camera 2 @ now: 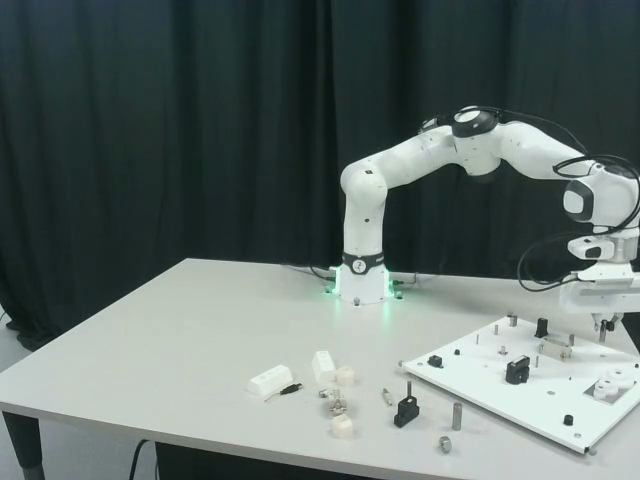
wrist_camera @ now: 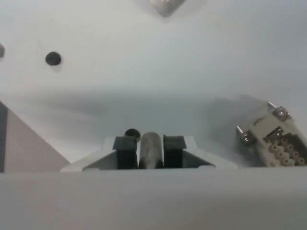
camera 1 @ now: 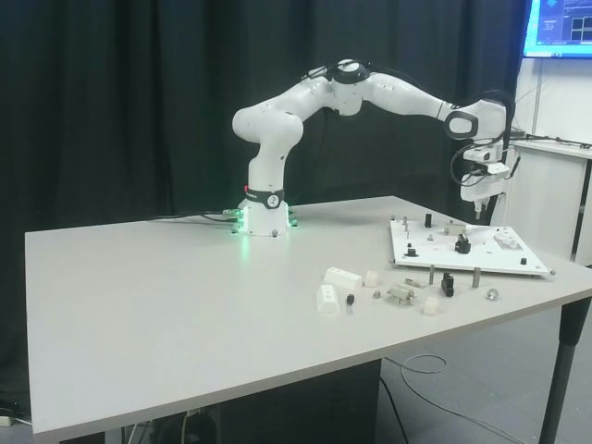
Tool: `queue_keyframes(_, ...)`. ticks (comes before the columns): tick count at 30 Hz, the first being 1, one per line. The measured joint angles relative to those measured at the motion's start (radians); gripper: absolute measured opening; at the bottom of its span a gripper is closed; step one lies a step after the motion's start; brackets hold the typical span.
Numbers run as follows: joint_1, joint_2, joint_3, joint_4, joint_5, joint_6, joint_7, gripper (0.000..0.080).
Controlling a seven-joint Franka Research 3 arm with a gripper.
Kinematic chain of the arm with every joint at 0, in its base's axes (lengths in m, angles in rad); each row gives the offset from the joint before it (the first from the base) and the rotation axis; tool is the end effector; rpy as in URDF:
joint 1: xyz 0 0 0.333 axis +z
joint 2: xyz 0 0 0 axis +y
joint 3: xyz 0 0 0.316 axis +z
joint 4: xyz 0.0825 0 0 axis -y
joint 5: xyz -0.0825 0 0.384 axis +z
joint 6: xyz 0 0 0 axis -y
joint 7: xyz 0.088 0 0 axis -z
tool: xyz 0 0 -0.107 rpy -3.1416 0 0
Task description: Place round peg 3.
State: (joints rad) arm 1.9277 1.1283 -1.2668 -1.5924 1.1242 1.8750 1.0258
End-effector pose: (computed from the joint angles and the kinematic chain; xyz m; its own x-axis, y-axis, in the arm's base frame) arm 0.3545 0.5842 0.2683 0.8483 -0.5296 0.0035 -0.5294 -0.8481 -0.0221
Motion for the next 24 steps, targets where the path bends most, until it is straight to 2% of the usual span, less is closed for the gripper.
queue_keyframes(10, -0.022, 0.010, -0.024, -0.008, -0.010, 0.029, 0.001, 0.0114)
queue_keyframes(24, -0.100, 0.040, -0.065, -0.032, -0.014, 0.080, 0.001, 0.0114)
